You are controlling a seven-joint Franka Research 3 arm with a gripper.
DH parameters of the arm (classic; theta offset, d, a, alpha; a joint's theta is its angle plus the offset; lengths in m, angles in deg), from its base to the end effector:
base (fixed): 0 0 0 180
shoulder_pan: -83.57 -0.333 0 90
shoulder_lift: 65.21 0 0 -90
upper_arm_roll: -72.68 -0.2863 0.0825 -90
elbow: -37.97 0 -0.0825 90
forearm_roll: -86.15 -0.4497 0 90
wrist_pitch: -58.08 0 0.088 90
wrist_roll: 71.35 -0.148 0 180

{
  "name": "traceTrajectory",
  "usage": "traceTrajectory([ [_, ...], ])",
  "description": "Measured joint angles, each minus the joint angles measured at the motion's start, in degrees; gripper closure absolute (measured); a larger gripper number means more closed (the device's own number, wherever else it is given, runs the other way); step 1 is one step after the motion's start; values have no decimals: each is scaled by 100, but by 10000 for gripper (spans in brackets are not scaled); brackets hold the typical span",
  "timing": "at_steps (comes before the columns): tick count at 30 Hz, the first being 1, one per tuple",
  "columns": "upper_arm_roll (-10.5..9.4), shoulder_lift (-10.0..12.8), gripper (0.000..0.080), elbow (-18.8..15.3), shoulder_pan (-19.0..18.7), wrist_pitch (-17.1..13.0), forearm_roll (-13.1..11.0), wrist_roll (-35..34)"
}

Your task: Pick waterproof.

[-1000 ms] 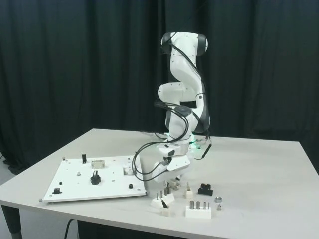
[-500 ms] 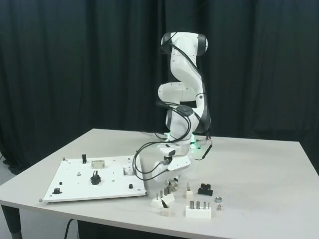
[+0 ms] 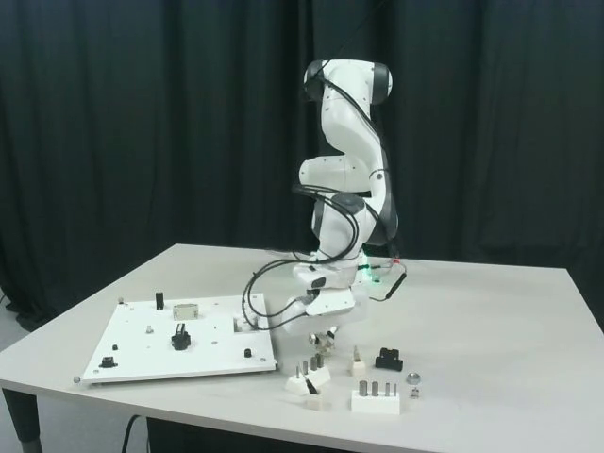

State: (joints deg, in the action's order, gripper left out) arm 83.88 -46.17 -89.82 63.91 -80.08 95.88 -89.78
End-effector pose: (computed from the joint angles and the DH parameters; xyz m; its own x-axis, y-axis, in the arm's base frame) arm 0.5494 0.0663 0.0902 0.9939 -0.0430 -0.1012 -0.0223 -0.9800 0.1977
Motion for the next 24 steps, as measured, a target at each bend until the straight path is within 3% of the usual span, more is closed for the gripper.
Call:
traceTrajectory([
  [8, 2, -234, 495, 170, 145, 307, 38, -403],
  [24, 14, -577, 495, 427, 767, 502, 560, -1288],
])
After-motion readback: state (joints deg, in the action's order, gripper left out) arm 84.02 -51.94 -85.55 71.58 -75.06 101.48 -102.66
